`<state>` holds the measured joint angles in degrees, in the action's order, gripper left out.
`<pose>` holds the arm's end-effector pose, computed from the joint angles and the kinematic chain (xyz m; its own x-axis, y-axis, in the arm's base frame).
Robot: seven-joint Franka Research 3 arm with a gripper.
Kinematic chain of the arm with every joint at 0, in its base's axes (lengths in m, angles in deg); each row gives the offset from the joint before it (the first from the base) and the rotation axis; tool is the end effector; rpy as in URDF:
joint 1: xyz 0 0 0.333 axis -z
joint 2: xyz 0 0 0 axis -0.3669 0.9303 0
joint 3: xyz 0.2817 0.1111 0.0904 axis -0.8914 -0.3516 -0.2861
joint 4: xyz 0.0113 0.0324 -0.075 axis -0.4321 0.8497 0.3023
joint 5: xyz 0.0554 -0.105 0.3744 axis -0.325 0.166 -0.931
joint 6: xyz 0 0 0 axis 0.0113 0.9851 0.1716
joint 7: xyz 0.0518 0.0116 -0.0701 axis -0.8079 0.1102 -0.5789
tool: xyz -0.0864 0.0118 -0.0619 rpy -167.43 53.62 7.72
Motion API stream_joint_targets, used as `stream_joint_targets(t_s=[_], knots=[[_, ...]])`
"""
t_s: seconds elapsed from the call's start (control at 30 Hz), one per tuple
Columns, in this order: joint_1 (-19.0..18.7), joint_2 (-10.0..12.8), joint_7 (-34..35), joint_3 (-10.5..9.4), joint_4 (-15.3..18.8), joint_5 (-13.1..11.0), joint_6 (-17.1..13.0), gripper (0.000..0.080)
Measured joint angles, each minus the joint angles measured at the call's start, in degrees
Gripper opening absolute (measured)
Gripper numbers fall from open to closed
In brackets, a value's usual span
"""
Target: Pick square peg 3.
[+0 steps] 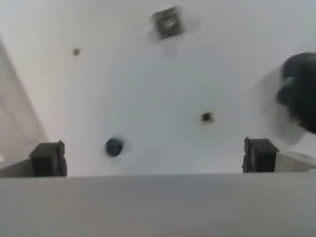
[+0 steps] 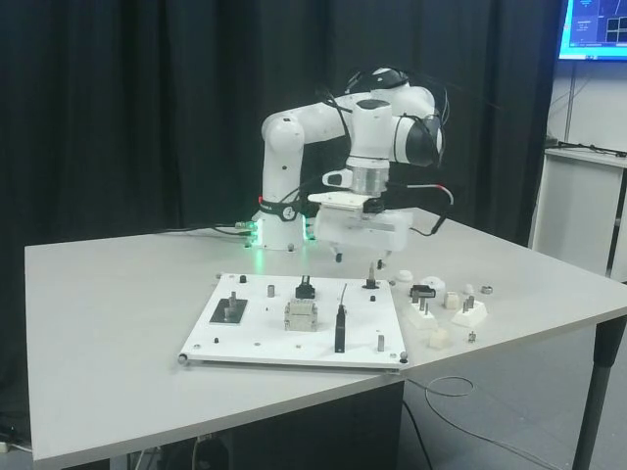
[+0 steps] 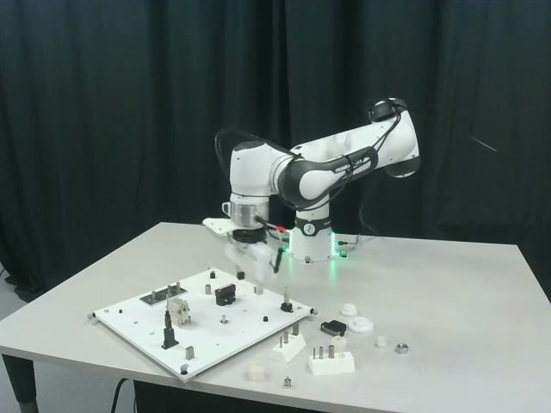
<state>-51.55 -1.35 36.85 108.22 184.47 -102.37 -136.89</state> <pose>0.5315 -0.0473 0.2794 0.0058 -0.9995 0.0306 -0.9999 -0.0062 -0.0125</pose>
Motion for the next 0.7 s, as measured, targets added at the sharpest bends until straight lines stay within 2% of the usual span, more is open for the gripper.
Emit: stream_joint_targets(t_s=[0.2, 0.43, 0.7], knots=[[-1.12, 0.00, -2.48, -1.00, -0.84, -1.52, 0.35, 0.0800], [-2.63, 0.01, -3.32, -2.25, -2.19, -1.61, -0.39, 0.0800], [-4.20, 0.02, -3.32, -4.52, -3.55, -1.60, -3.25, 0.0800]])
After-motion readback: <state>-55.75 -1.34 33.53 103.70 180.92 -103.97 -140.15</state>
